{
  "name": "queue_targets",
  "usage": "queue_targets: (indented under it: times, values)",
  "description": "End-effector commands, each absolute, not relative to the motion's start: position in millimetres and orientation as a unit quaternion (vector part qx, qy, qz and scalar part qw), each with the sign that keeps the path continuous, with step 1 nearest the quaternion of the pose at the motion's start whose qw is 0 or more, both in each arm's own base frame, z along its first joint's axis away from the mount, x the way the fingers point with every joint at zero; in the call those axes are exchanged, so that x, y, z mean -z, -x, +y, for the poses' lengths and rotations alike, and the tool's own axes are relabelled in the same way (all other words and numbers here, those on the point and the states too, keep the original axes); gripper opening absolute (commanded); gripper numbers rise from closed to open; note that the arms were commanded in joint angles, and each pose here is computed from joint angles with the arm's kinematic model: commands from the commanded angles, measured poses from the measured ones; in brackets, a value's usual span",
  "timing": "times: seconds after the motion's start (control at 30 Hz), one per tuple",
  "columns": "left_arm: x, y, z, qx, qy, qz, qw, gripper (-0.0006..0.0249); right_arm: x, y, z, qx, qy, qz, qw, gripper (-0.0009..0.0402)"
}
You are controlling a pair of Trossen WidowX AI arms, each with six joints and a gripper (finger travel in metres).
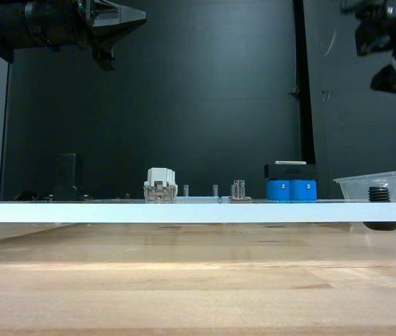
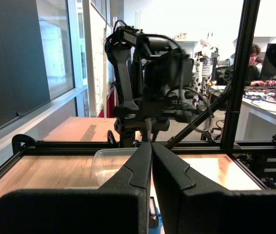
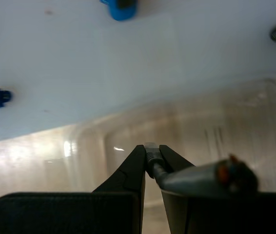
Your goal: Remove the RJ45 connector from the taskboard and place in the container
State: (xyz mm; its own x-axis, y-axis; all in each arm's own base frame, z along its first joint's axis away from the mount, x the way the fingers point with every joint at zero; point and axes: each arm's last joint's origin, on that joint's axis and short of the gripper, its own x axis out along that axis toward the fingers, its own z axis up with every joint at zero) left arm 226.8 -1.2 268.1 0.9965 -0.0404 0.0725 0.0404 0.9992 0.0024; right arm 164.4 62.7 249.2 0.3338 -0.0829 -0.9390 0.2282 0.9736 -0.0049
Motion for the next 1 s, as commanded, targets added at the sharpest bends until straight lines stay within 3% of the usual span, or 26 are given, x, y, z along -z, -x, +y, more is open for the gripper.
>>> queue_targets:
  times: [0.03,0.67,0.83,1.0]
  values:
    - [-268.2,-226.9,-1.1,0.0202,-0.0006,-0.036,0.9991,0.0,-242.0,-156.2,52.2,0.111,-0.08,0.575,0.807,0.0003]
    - [-268.2,-226.9,-1.2,0.0204,-0.0006,-0.036,0.9991,0.0,-230.4,-147.4,36.1,0.162,-0.111,0.595,0.779,0.0165]
    - [-268.2,-226.9,-1.2,0.0204,-0.0006,-0.036,0.9991,0.0,-233.3,-148.7,36.4,0.16,-0.112,0.591,0.783,0.0185]
    - [-268.2,-226.9,-1.2,0.0204,-0.0006,-0.036,0.9991,0.0,-255.3,-158.4,36.3,0.14,-0.109,0.564,0.807,0.0181]
